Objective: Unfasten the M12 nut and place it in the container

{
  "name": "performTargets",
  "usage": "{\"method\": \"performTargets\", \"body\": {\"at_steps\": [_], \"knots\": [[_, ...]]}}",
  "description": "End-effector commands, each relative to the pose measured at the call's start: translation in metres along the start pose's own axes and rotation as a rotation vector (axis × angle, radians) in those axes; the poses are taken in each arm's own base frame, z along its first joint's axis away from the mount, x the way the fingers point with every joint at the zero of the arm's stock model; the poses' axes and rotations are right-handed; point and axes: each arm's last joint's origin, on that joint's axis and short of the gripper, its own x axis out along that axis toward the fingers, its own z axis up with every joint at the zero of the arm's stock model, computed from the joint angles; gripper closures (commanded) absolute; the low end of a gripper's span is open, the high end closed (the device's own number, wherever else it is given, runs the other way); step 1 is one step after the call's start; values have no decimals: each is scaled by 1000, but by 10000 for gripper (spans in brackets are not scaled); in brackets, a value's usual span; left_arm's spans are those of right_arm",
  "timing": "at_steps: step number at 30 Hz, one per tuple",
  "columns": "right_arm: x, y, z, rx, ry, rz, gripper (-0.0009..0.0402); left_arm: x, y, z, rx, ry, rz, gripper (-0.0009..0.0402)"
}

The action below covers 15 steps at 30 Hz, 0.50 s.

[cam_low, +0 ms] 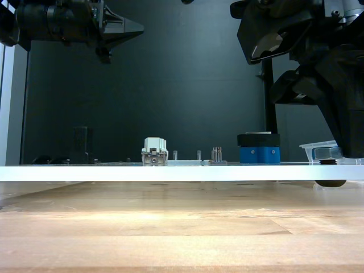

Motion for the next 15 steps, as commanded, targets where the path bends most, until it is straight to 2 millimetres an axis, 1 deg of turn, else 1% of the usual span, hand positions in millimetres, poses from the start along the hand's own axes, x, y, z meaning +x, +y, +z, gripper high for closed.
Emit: {"method": "performTargets", "body": {"at_steps": [1, 2, 4, 5, 6, 8, 11, 15], "knots": [[-1, 0, 0, -8, -11, -11, 394, 0, 0, 0, 0, 0, 0, 393], [-3, -3, 0, -1, -32, -66, 393, 0, 0, 0, 0, -1, 0, 393], [-10, -10, -4, 59, -82, -231, 393, 0, 0, 0, 0, 0, 0, 393], [-15, -13, -5, 71, -98, -292, 393, 0, 0, 0, 0, 0, 0, 393], [-18, -14, -7, 77, -103, -317, 394, 0, 0, 0, 0, 0, 0, 393], [-23, -15, -8, 81, -101, -311, 393, 0, 0, 0, 0, 0, 0, 393], [-25, -14, -9, 89, -88, -281, 393, 0, 0, 0, 0, 0, 0, 393], [-26, -11, -10, 94, -38, -184, 393, 0, 0, 0, 0, -1, 0, 393]]}}
